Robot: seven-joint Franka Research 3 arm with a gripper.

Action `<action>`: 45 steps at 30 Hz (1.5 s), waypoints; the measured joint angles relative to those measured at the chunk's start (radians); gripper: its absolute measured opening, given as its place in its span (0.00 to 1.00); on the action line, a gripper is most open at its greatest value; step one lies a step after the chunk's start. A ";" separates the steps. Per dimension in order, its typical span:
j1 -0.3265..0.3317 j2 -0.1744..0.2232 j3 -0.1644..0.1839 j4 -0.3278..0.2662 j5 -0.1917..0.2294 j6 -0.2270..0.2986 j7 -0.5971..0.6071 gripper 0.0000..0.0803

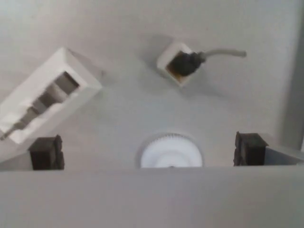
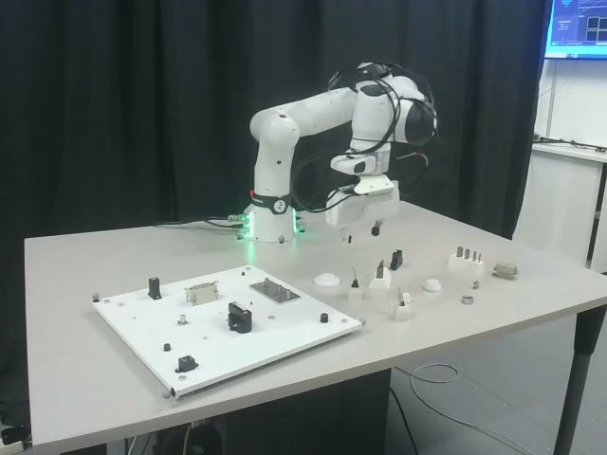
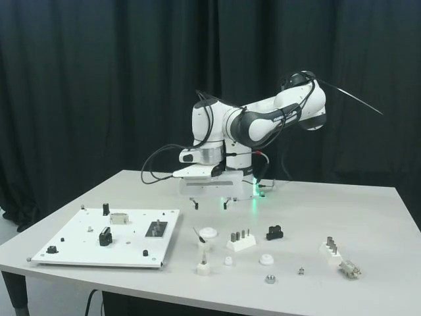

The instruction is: Pick large gear.

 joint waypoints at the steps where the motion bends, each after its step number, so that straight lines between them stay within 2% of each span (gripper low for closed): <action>1: 0.001 0.000 0.002 -0.009 0.003 0.007 -0.006 1.00; 6: 0.008 0.000 0.019 -0.057 0.024 0.047 -0.047 1.00; 17: 0.019 0.000 0.070 -0.162 0.111 0.132 -0.144 1.00; 30: 0.020 0.003 0.141 -0.237 0.217 0.178 -0.219 1.00; 35: 0.024 0.004 0.159 -0.245 0.232 0.179 -0.219 1.00; 45: 0.048 0.005 0.180 -0.258 0.233 0.197 -0.219 1.00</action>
